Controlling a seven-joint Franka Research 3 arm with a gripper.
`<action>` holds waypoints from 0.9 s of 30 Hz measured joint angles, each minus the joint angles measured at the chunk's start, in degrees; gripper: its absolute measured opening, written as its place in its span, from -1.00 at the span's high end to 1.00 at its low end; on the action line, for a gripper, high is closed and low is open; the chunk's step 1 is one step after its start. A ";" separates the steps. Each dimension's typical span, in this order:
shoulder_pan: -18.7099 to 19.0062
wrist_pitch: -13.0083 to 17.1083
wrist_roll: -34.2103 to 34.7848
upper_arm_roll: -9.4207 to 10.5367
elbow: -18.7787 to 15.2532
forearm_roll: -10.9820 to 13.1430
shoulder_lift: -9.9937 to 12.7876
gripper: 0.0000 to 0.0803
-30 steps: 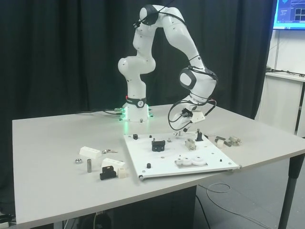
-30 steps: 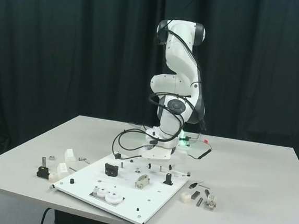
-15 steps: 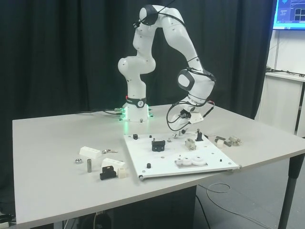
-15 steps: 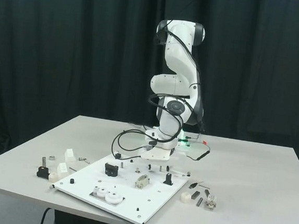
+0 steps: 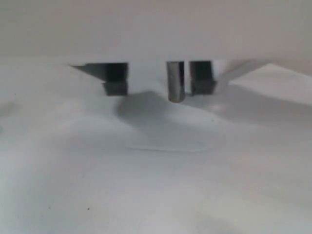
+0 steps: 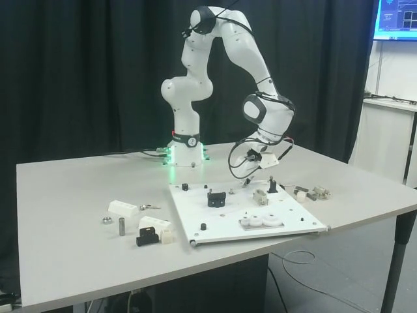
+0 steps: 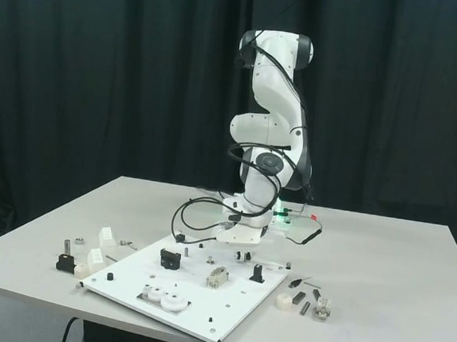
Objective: Remove round peg 2.
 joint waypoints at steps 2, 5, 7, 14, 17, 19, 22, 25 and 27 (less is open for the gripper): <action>0.00 0.00 0.00 0.24 -0.01 0.45 -0.08 0.22; -0.01 -0.05 0.00 0.63 -0.05 0.73 -0.16 0.68; -0.03 -0.05 0.00 0.64 -0.06 0.73 -0.16 0.68; -0.12 -0.04 0.00 0.68 -0.06 0.76 -0.17 0.83; -0.13 -0.05 0.00 0.68 -0.07 0.76 -0.17 0.83; -0.13 -0.08 0.00 0.68 -0.07 0.76 -0.19 0.83; -0.14 -0.18 0.00 0.68 -0.07 0.76 -0.25 0.83; -0.14 -0.50 0.00 0.69 -0.07 0.76 -0.53 0.83; -0.14 -0.84 0.00 0.71 -0.06 0.76 -0.84 0.83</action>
